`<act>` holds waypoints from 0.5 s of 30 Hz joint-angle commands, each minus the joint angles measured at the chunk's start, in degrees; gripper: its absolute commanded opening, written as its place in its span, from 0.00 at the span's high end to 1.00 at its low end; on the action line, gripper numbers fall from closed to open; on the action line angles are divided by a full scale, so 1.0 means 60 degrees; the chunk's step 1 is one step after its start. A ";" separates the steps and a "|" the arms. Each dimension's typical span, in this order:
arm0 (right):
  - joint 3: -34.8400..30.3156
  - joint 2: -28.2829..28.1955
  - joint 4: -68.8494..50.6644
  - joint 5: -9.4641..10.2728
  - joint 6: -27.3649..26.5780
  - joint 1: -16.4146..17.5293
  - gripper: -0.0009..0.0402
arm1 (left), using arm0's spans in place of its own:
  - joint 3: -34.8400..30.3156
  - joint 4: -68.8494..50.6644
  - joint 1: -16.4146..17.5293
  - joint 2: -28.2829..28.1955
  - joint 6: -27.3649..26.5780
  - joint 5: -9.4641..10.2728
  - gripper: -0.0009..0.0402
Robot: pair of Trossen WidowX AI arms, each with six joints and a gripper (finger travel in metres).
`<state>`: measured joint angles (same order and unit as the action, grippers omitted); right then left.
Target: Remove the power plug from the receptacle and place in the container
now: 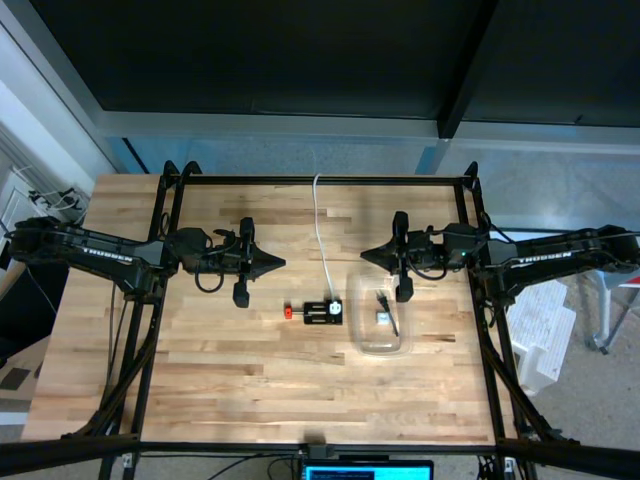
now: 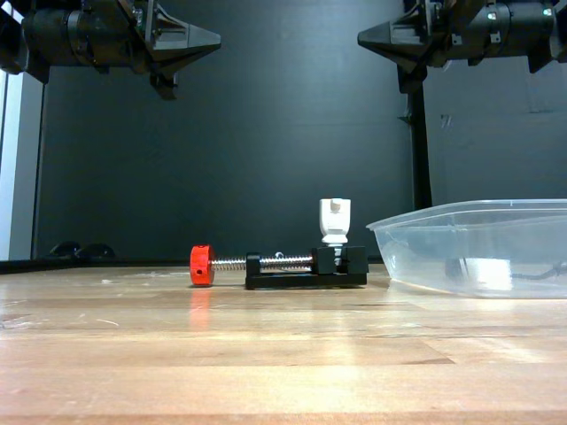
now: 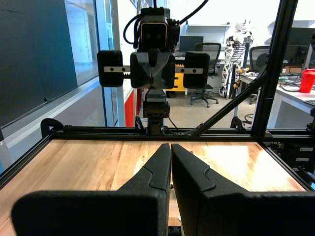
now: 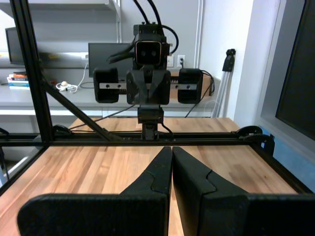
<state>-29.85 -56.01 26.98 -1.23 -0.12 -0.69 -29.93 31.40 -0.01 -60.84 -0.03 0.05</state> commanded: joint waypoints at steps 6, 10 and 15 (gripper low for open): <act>0.0149 -0.0131 0.0299 0.0142 0.0047 -0.0080 0.98 | -0.0004 0.0004 0.0004 -0.0004 0.0004 -0.0004 0.98; 0.0127 -0.0131 0.0280 0.0146 0.0204 -0.0076 0.98 | -0.0004 0.0000 0.0004 0.0000 0.0004 -0.0004 0.98; 0.0124 -0.0131 0.0259 0.0138 0.0226 -0.0073 0.98 | -0.0004 0.0004 0.0004 -0.0004 0.0004 -0.0004 0.98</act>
<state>-28.95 -56.77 28.64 -0.36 1.26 -1.15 -29.93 31.42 -0.01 -60.84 -0.01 0.05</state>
